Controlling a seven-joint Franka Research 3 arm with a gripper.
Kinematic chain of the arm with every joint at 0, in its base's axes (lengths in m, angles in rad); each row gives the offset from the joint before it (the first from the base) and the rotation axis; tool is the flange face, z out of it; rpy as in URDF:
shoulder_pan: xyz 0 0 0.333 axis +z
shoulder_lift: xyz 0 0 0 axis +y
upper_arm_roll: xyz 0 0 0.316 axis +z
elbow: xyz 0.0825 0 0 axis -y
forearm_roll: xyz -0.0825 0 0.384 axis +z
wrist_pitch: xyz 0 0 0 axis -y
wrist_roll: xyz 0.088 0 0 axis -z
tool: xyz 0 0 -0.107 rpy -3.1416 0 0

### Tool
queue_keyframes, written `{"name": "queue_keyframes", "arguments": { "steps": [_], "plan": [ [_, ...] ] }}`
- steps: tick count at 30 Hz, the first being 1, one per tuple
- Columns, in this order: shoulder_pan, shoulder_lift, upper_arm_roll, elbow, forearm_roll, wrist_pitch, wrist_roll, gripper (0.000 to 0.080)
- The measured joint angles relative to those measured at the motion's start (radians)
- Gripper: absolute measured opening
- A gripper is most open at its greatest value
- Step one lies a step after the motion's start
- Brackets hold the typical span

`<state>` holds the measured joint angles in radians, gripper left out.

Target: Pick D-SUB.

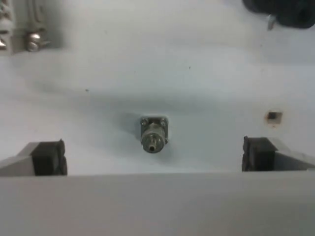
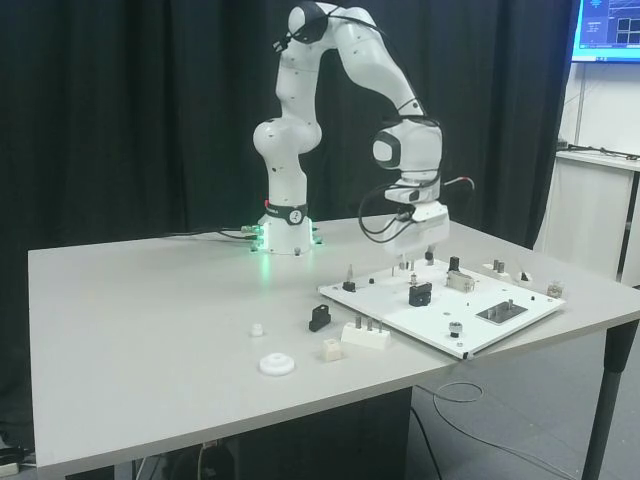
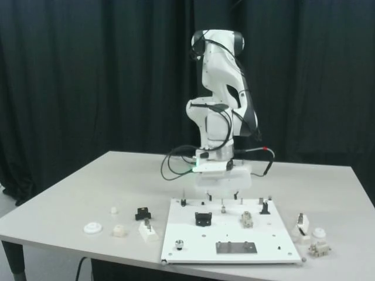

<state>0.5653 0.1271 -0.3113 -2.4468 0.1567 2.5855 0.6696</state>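
The D-SUB is judged to be the pale, oblong connector (image 3: 246,219) seated on the smooth white board (image 3: 269,246), near the gripper (image 1: 152,156) but not beneath it. The fingers are spread wide and nothing is held. A round metal connector (image 1: 154,133) on a square flange is framed instead, so the wrong, slippery part could be grasped.

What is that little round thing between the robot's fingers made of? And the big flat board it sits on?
The little connector looks like metal: grey, a bit shiny, with small screws at its square base. The board looks like white plastic or painted sheet, smooth and matte; which one cannot be told. The open gripper hangs above it, with fingertip pads that look like black rubber.
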Motion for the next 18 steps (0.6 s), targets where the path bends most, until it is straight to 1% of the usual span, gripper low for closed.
{"name": "queue_keyframes", "arguments": {
  "steps": [1, 2, 7, 11, 18],
  "plan": [
    [0.000, -0.007, -0.002, 0.002, -0.006, -0.006, 0.000, 0.0771],
    [0.000, -0.014, -0.003, 0.003, -0.012, -0.011, 0.000, 0.0794],
    [0.000, -0.039, -0.008, 0.015, -0.034, -0.043, 0.001, 0.0799],
    [0.000, -0.050, -0.010, 0.025, -0.054, -0.066, 0.006, 0.0799],
    [0.000, -0.062, -0.011, 0.034, -0.081, -0.088, 0.014, 0.0800]
  ]
}}
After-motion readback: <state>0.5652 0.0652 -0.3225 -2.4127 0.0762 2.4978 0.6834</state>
